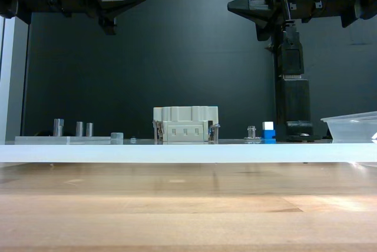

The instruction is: Remove the USB connector from the USB hub and place in the container

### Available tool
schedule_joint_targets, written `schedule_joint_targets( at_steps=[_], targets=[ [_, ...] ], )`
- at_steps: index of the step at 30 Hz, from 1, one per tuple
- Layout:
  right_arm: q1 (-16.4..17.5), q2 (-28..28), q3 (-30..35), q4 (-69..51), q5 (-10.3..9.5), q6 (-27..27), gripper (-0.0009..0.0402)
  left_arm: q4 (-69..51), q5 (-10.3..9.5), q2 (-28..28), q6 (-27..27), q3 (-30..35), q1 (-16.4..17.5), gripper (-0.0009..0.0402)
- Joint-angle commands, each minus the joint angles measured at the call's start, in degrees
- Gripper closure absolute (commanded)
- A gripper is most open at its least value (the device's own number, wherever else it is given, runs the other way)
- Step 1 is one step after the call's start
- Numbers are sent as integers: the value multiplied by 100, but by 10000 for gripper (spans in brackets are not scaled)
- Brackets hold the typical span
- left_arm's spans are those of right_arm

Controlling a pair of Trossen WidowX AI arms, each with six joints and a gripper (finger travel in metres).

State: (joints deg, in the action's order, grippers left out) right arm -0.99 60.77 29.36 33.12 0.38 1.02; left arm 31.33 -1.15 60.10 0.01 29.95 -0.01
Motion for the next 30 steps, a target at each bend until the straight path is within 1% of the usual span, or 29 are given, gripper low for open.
schedule_joint_targets(
  at_steps=[1, 23, 26, 30],
  targets=[
    [2, 2, 0, 2, -2, 4, 393, 0, 0, 2, 2, 0, 2, 392],
    [2, 2, 0, 7, 0, 4, 393, 0, 0, 2, 2, 0, 2, 392],
    [4, -2, 9, -4, 4, 111, 393, 0, 0, 2, 2, 0, 0, 392],
    [28, -7, 94, -195, 4, 627, 393, 0, -2, 2, 2, 0, 0, 392]
  ],
)
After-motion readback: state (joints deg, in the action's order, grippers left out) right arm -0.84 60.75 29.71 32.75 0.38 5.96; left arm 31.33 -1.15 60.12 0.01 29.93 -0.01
